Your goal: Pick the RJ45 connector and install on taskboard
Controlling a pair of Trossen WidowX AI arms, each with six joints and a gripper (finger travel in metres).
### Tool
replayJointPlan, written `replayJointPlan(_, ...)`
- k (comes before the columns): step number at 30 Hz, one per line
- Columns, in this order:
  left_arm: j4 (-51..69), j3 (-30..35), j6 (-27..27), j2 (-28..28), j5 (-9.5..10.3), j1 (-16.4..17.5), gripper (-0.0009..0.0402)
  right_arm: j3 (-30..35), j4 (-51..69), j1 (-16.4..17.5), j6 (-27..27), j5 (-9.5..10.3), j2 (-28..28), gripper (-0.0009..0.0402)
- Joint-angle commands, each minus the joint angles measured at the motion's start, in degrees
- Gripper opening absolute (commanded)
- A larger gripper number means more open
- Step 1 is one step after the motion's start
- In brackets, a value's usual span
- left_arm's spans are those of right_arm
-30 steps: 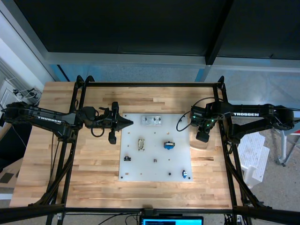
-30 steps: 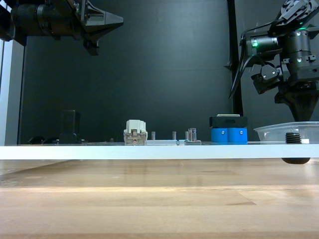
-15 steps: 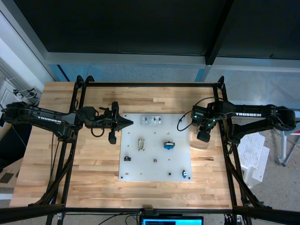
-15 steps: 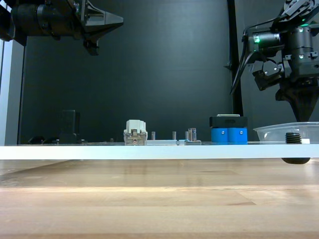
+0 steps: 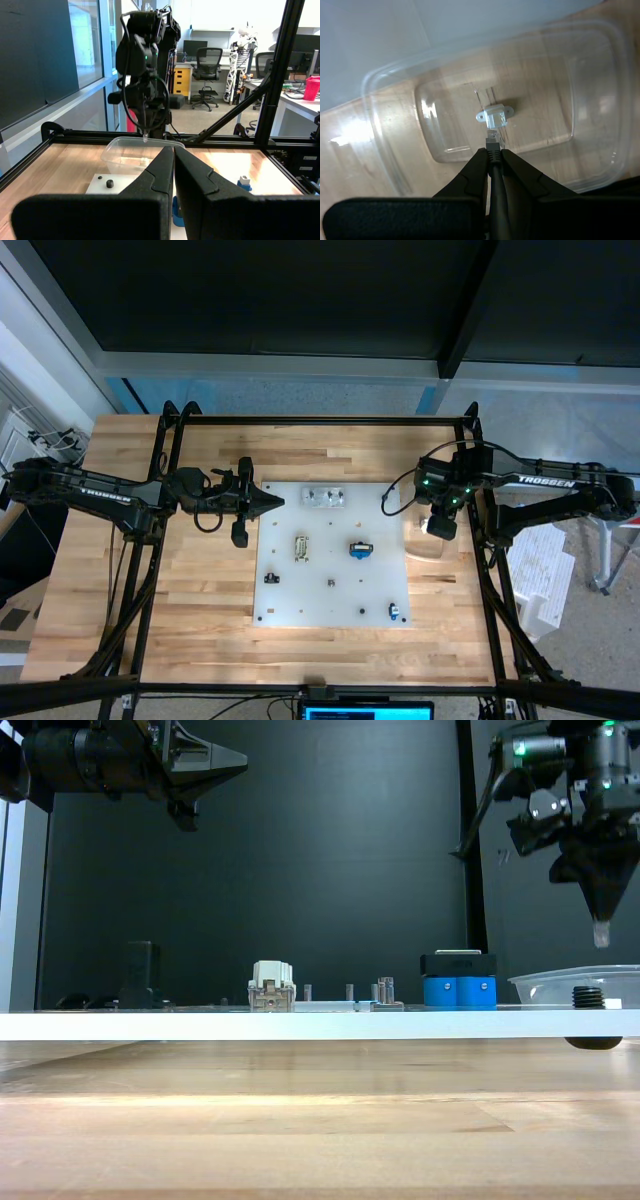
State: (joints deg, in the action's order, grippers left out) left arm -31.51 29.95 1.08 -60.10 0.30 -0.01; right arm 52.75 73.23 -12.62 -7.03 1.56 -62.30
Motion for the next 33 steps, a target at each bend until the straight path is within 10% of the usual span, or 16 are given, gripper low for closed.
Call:
replayJointPlan(1,-0.02,0.0,-0.02,0.0,-0.02,0.0,0.0,2.34,1.27,0.7,0.0,-0.02,-0.04,0.0)
replayJointPlan(12,0.0,0.0,-0.02,0.0,-0.02,0.02,0.0,4.04,4.17,2.38,0.24,-0.02,-0.04,0.0)
replayJointPlan(33,-0.02,0.0,-0.02,0.0,-0.02,0.0,0.0,8.2,3.26,25.81,-10.71,-0.59,-5.07,0.0)
